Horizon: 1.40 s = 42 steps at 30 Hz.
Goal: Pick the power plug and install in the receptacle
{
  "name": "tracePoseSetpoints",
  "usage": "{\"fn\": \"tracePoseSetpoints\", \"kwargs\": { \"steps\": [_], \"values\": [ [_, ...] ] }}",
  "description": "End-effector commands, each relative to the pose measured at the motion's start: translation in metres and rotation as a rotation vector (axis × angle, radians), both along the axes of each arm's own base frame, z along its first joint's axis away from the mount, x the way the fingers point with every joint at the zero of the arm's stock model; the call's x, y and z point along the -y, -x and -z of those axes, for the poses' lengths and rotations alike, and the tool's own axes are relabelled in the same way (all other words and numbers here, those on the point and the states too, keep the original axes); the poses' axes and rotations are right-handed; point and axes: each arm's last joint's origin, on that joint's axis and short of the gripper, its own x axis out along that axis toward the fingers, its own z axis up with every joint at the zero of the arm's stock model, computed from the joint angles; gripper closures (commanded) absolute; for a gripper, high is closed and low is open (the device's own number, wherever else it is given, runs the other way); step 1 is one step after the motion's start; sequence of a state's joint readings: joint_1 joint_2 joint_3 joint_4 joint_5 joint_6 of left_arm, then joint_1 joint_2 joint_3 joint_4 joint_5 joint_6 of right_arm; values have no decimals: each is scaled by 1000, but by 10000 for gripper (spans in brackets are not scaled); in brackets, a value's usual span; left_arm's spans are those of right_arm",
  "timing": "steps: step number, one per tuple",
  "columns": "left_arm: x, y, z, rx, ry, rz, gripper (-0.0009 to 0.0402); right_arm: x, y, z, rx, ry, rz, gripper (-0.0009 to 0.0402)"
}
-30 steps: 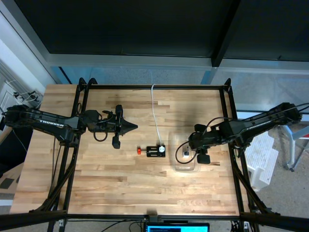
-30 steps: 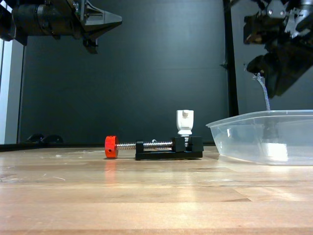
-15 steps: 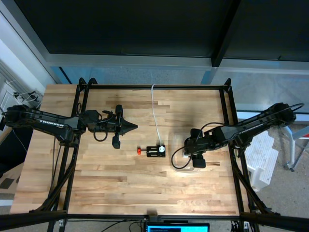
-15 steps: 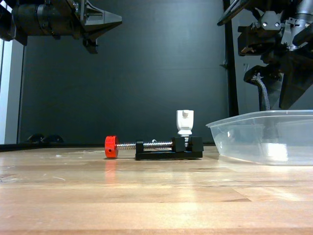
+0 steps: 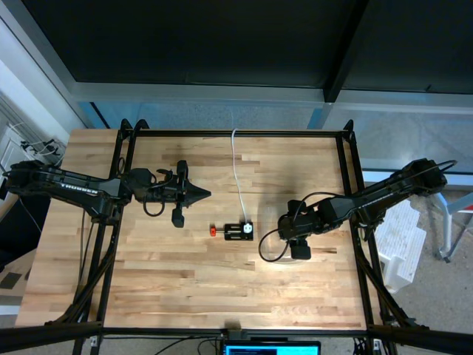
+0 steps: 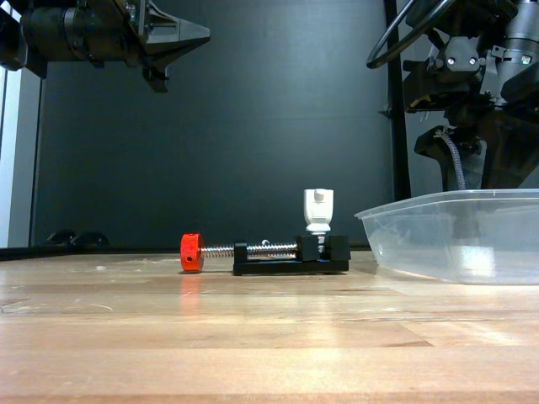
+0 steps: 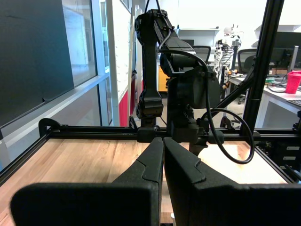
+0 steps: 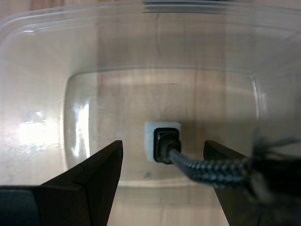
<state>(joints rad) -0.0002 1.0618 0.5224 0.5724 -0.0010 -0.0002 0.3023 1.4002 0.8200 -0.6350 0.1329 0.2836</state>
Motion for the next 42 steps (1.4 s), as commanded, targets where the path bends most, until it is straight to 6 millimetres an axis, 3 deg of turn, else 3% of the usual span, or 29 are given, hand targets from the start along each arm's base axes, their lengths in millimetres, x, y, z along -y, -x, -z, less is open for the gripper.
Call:
{"fn": "tracePoseSetpoints", "kwargs": {
  "steps": [1, 15, 42],
  "values": [
    [0, 0, 0, 0, 0, 0, 393, 0, 0, 1, -2, 7, 1, 154],
    [0, 0, 0, 0, 0, 0, 393, -2, 3, 9, 9, 1, -2, 171],
    [0, 0, 0, 0, 0, 0, 393, -2, 3, 11, 30, 21, 1, 369]
  ]
}}
